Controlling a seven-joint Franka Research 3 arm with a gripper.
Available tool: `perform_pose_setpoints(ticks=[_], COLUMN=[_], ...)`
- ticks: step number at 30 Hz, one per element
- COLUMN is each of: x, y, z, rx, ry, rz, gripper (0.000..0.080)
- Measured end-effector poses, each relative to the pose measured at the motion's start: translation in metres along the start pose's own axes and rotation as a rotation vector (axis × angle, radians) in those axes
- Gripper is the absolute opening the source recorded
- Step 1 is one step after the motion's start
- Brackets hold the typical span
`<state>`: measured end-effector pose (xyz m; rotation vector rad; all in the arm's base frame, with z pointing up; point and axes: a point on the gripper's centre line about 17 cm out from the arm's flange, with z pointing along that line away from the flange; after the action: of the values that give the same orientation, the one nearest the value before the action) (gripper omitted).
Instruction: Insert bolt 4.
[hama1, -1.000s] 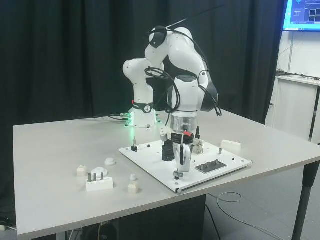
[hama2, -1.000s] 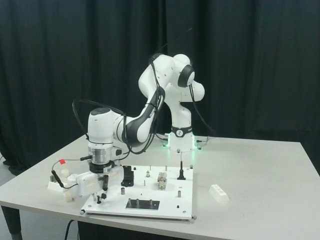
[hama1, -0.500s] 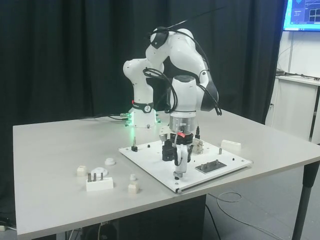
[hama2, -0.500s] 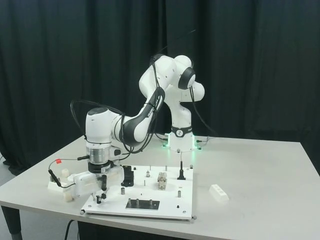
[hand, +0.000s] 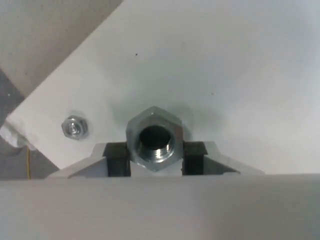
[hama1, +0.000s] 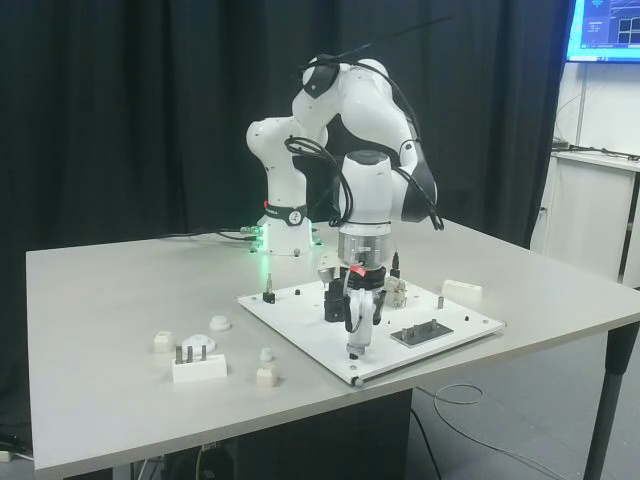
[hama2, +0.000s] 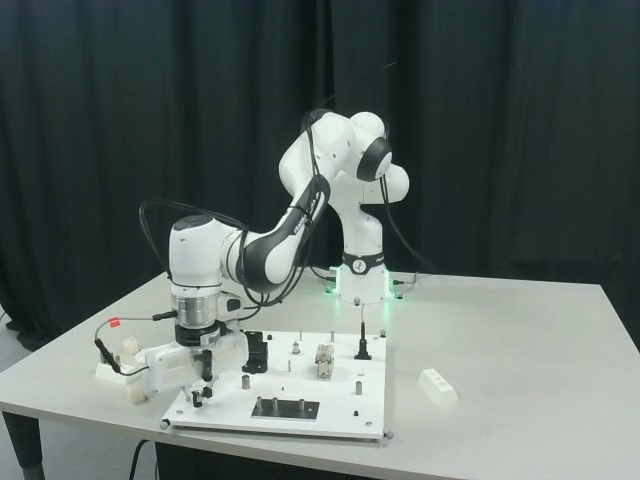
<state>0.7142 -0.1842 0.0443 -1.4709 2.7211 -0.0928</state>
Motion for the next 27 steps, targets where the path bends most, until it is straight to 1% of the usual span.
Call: perform_pose_setpoints(ticks=[4, 7, 8, 12, 13, 18, 19, 21, 25, 26, 27], x=[0.0, 0.005, 0.006, 0.007, 0.007, 0.008, 0.008, 0.01, 0.014, 0.014, 0.015], y=[0.0, 0.003, 0.002, 0.001, 0.001, -0.005, -0.005, -0.008, -0.014, -0.016, -0.017], z=[0.0, 0.003, 0.004, 0.004, 0.004, -0.004, -0.006, -0.012, -0.026, -0.03, -0.034], rx=[-0.006, -0.017, -0.017, -0.016, -0.014, -0.009, -0.011, -0.011, -0.016, -0.017, -0.018], ry=[-0.002, 0.006, 0.008, 0.011, 0.012, 0.016, 0.017, 0.023, 0.045, 0.05, 0.056], rz=[0.006, 0.011, 0.012, 0.001, -0.006, -0.025, -0.028, -0.037, -0.065, -0.075, -0.086], gripper=[0.0223, 0.0223, 0.0305, 0.0305, 0.0591, 0.0591, 0.0752, 0.0752, 0.0752, 0.0793, 0.0793])
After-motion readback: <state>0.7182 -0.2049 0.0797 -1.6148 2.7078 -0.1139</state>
